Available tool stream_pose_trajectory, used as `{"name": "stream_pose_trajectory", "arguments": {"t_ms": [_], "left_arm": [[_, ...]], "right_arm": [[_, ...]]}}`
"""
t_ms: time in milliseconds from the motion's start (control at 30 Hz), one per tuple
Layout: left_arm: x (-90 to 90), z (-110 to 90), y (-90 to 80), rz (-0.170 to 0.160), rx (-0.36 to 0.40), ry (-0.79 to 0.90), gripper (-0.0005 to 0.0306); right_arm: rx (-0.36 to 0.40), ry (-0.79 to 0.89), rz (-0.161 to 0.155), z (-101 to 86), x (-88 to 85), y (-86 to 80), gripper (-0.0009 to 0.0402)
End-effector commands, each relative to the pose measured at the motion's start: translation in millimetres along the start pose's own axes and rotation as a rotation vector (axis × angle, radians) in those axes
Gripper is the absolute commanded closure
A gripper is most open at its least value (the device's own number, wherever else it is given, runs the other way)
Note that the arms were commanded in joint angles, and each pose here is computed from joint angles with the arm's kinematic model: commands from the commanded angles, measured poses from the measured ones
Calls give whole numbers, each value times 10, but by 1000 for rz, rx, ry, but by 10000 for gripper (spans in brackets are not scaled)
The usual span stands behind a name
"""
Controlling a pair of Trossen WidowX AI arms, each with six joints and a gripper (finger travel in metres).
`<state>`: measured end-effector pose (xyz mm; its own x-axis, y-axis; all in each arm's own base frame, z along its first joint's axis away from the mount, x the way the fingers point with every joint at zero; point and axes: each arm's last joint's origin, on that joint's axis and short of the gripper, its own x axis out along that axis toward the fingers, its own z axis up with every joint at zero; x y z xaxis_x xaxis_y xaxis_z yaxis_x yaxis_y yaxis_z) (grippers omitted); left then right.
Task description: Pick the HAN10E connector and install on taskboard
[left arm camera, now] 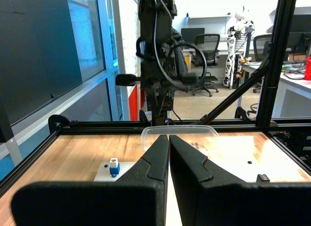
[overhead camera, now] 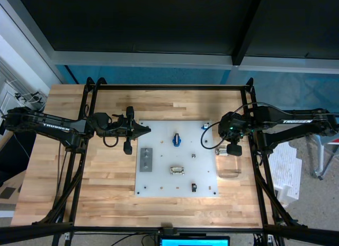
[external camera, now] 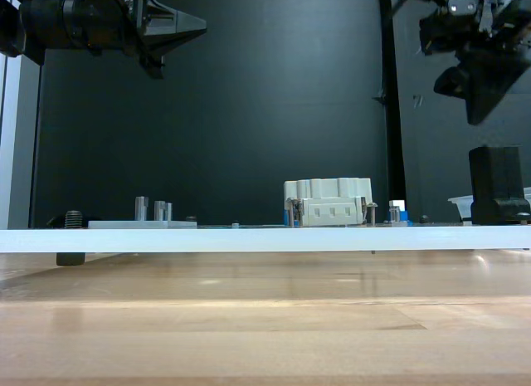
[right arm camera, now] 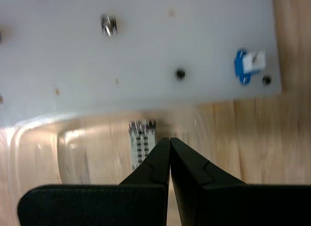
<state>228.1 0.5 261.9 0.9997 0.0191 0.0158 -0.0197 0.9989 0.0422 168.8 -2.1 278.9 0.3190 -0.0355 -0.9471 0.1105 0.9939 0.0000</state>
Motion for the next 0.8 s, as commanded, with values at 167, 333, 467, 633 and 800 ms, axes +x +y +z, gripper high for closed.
{"name": "stream_pose_trajectory", "arguments": {"t_ms": [167, 333, 467, 633, 800], "left_arm": [[0, 1, 0, 0, 0, 0, 300], [1, 0, 0, 0, 0, 0, 300], [1, 1, 0, 0, 0, 0, 300], [0, 1, 0, 0, 0, 0, 300], [1, -1, 0, 0, 0, 1, 300]], "right_arm": [[-43, 117, -4, 20, 143, 79, 392], [-34, 147, -25, 10, 211, 108, 368], [10, 158, -34, -34, 283, 111, 316], [-17, 168, -30, -72, 341, 158, 239], [-36, 163, -24, -98, 414, 187, 171]]}}
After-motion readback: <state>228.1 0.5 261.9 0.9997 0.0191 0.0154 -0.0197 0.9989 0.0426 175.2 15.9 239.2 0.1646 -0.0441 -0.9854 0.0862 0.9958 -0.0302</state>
